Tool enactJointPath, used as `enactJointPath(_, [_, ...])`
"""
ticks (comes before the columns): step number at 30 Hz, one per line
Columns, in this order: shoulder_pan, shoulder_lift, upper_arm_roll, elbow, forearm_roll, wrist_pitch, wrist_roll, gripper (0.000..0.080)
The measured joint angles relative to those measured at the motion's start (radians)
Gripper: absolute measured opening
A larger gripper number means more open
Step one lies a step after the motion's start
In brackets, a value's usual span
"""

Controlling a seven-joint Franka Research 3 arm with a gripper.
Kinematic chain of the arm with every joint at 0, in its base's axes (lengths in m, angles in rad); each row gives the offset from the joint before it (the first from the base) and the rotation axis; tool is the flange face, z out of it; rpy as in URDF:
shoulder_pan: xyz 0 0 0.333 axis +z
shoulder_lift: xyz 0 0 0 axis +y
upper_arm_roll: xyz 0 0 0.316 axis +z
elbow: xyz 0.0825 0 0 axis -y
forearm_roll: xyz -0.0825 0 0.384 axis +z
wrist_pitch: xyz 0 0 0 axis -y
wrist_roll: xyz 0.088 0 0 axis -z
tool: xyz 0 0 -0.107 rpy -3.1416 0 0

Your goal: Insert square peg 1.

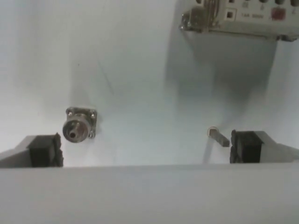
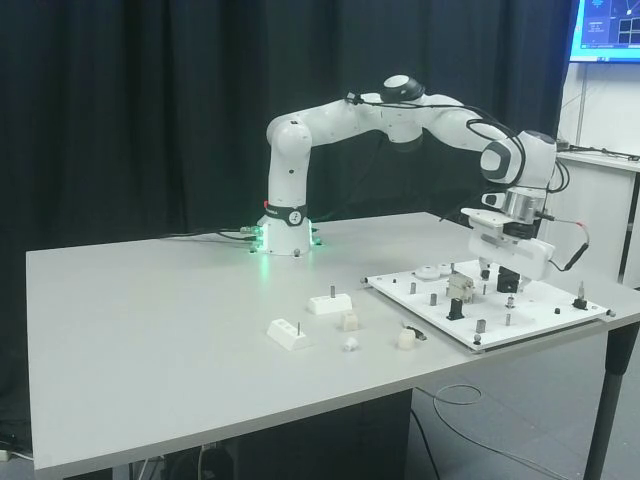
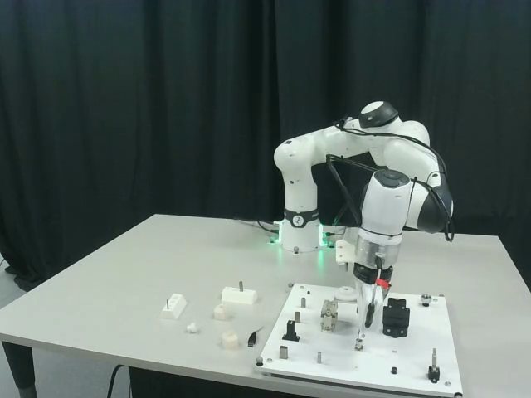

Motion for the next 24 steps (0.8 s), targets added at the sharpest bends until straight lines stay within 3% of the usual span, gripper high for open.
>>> enactJointPath(14, [-0.001,0.003,-0.017,0.03,-0.052,-0.001,0.0,0.08])
enactJointPath(24, [0.001,-0.001,-0.059,0.057,-0.073,-0.053,0.0,0.08])
